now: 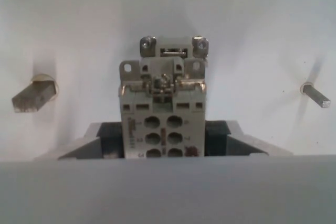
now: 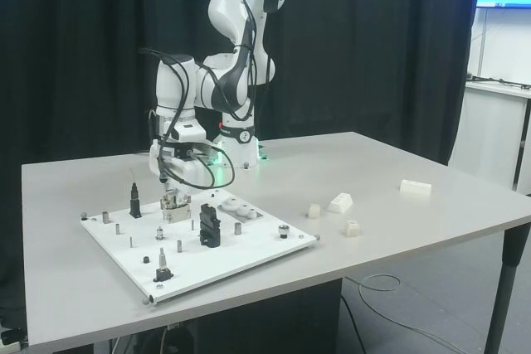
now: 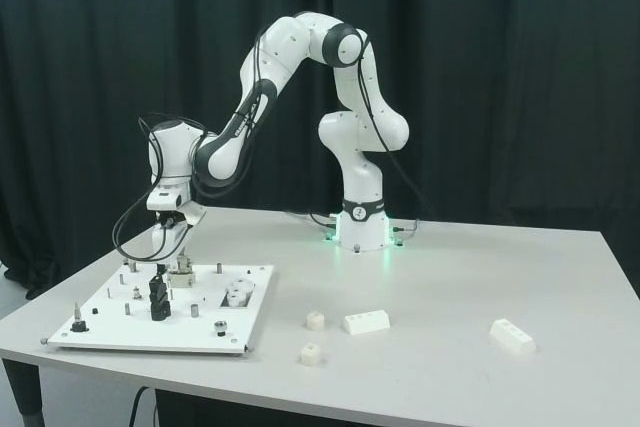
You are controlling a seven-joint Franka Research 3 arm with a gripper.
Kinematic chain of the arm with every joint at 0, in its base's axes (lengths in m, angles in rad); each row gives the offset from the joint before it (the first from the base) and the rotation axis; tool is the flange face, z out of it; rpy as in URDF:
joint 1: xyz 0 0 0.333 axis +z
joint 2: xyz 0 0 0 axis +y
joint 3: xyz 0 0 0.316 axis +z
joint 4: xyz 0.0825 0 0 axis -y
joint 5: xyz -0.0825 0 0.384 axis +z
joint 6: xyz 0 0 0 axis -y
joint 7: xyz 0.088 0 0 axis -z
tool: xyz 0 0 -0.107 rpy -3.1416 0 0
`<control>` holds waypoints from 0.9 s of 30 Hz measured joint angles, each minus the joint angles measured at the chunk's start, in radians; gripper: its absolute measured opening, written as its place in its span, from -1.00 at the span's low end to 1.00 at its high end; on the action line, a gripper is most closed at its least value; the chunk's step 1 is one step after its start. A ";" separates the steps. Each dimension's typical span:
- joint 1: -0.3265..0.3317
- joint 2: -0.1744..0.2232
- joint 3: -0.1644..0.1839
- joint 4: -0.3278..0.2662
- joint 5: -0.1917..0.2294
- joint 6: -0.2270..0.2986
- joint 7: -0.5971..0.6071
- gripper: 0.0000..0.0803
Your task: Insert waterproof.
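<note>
My gripper (image 1: 164, 145) (image 2: 172, 192) (image 3: 172, 252) is low over the flat white board (image 2: 249, 250) (image 3: 120, 332). My two fingers are closed only partly, and they pinch the waterproof connector (image 1: 163, 114) (image 2: 174, 207) (image 3: 183, 275), a light plastic block with rows of round holes and a metal clamp on its far end. In the wrist view the black pads (image 1: 111, 141) touch its two sides, so the block sits directly between my fingers and reaches out past the tips to the board. I cannot tell if it is already fully seated there.

Two short grey metal pegs (image 1: 34, 95) (image 1: 315, 95) stand on the board, one on each side of the connector and apart from it. A black upright part (image 2: 209, 225) (image 3: 158, 297) stands near my fingers, not touching them. Some small white blocks (image 2: 340, 202) (image 3: 365, 322) lie on the grey table (image 2: 398, 163) well apart from me.
</note>
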 joint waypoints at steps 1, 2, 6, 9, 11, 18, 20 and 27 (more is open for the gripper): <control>0.000 0.000 0.000 0.000 0.000 0.000 0.000 -0.22; 0.000 0.000 0.000 0.000 0.001 0.001 0.000 -0.22; 0.000 0.000 0.000 0.000 0.002 0.002 0.000 -0.22; 0.000 0.000 0.001 0.000 0.005 0.002 0.001 -0.22; 0.000 0.000 0.001 0.000 0.007 0.002 0.002 -0.22; 0.000 0.000 0.002 0.000 0.018 0.003 0.010 -0.22; 0.000 0.000 0.002 0.000 0.022 0.003 0.014 -0.22; 0.000 0.001 0.003 -0.001 0.029 0.005 0.027 -0.22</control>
